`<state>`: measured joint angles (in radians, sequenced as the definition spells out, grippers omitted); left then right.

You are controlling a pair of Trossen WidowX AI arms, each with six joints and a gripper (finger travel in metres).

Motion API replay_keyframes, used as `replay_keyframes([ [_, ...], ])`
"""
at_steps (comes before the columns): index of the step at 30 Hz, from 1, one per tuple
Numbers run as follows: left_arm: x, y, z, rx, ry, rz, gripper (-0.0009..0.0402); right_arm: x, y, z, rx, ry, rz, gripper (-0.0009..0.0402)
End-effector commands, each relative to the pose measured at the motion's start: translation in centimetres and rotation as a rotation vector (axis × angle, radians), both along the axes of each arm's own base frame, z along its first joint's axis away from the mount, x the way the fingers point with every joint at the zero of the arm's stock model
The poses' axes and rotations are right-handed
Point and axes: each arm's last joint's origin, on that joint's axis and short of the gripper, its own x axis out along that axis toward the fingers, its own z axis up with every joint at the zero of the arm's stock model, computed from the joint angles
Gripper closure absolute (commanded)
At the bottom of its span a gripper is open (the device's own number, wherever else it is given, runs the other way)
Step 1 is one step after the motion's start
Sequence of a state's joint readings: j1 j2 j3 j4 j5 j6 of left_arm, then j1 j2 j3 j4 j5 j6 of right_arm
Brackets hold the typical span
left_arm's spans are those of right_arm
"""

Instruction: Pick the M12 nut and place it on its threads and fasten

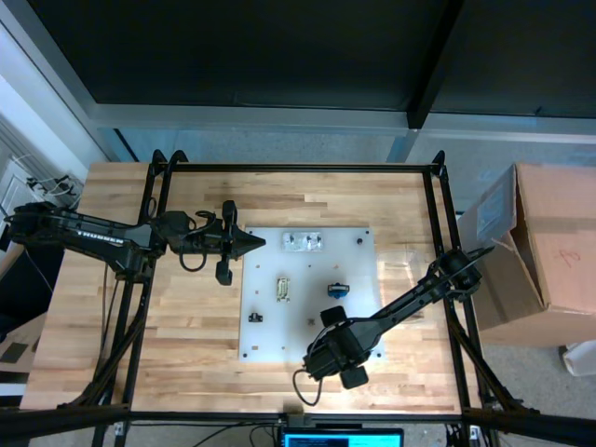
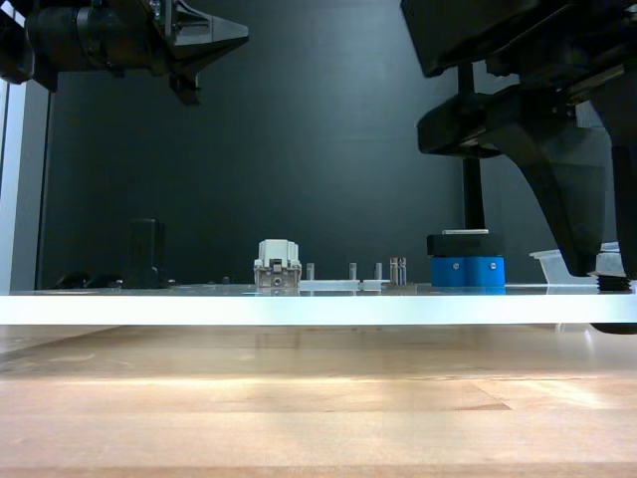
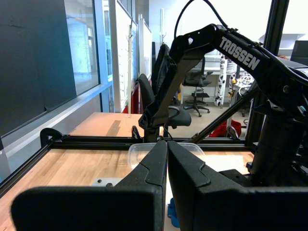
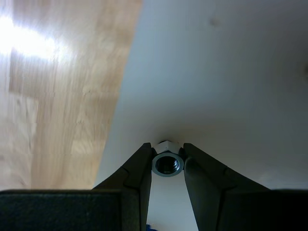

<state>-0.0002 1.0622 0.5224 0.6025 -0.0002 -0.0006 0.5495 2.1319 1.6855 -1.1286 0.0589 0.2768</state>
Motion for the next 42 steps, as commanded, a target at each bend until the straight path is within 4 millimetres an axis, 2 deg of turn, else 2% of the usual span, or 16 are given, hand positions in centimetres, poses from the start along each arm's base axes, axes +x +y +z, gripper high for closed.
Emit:
replay_keyframes([
  [1,0.0,0.0,0.0,0.000,0.000,0.000,0.0393,0.0,-0.1,-0.1,-0.004,0.003,-0.085,0.0361],
  [11,0.0,0.0,0.0,0.000,0.000,0.000,0.0393,0.1,-0.3,0.1,0.007,-0.019,-0.435,0.0362],
  [24,0.0,0.0,0.0,0.000,0.000,0.000,0.0393,0.0,-0.5,0.6,0.038,-0.066,-1.223,0.0361],
  [32,0.0,0.0,0.0,0.000,0.000,0.000,0.0393,0.1,-0.7,0.7,0.043,-0.074,-1.361,0.0362],
  [42,0.0,0.0,0.0,0.000,0.000,0.000,0.0393,-0.1,-0.8,1.1,0.071,-0.095,-1.699,0.0362],
])
